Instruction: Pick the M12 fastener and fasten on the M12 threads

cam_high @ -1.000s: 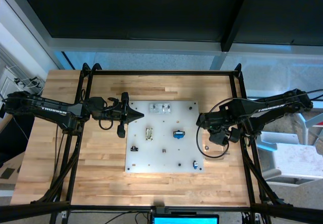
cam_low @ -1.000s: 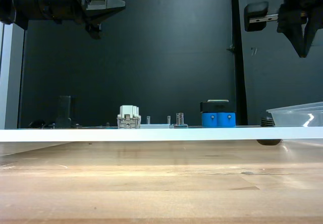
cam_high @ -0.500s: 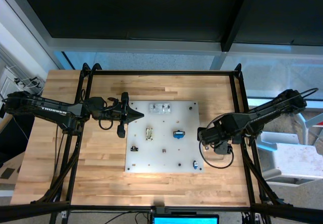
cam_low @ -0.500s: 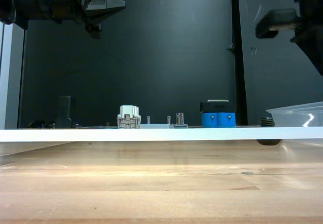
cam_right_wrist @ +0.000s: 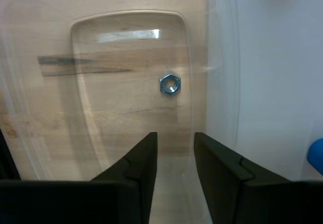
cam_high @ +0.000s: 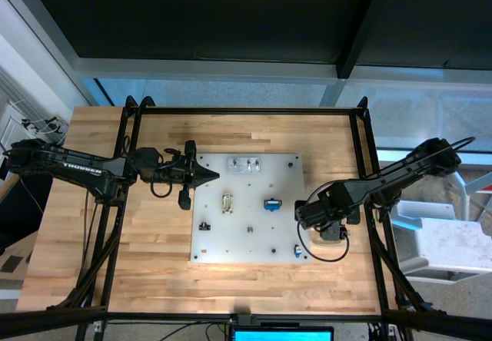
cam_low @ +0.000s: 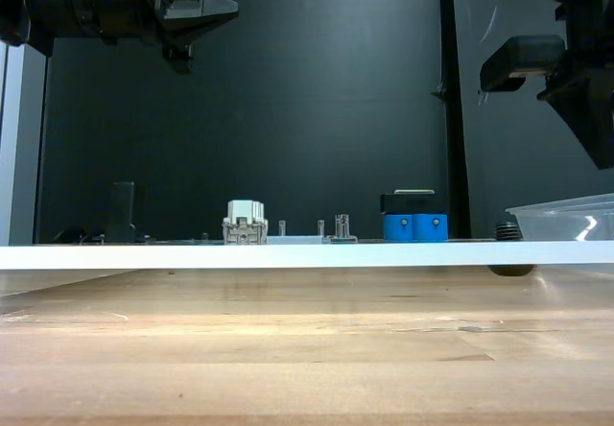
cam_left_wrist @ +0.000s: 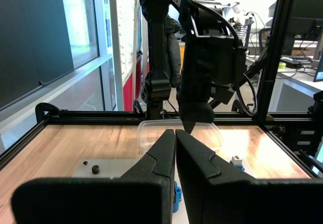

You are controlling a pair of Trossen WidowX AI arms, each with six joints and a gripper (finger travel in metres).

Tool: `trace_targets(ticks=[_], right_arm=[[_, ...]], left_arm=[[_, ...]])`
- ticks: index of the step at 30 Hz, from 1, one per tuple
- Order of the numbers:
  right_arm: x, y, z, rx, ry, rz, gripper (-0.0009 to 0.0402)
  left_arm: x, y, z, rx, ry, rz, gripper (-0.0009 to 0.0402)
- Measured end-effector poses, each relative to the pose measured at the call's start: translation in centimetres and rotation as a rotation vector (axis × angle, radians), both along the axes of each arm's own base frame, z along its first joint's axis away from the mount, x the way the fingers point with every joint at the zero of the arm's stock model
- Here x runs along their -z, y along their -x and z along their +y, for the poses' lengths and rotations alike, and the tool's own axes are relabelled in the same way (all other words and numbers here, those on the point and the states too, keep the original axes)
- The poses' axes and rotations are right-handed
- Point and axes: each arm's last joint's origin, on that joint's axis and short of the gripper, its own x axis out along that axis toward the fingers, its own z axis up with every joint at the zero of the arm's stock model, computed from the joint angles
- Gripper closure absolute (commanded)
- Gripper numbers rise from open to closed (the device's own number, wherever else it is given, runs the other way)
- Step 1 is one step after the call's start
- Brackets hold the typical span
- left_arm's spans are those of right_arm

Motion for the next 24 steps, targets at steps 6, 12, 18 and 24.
trace_targets(ticks=[6,12,18,24], right_arm=[[1.3,-0.2,0.3,-0.016,-0.003,-0.003,0.0266],[2.4,-0.2,0.5,-0.034,-0.032,0.042,0.0267],[3.2,-0.7,0.7,-0.034,-0.036,0.049,0.0267],[3.9,-1.1,0.9,-0.035,-0.038,0.044,0.0267]], left_arm=[[0.0,0.0,0.0,0.000,0.000,0.000,0.0393],[0.0,0.0,0.0,0.000,0.000,0.000,0.0393],[0.0,0.0,0.0,0.000,0.000,0.000,0.0393],[0.0,0.0,0.0,0.000,0.000,0.000,0.0393]])
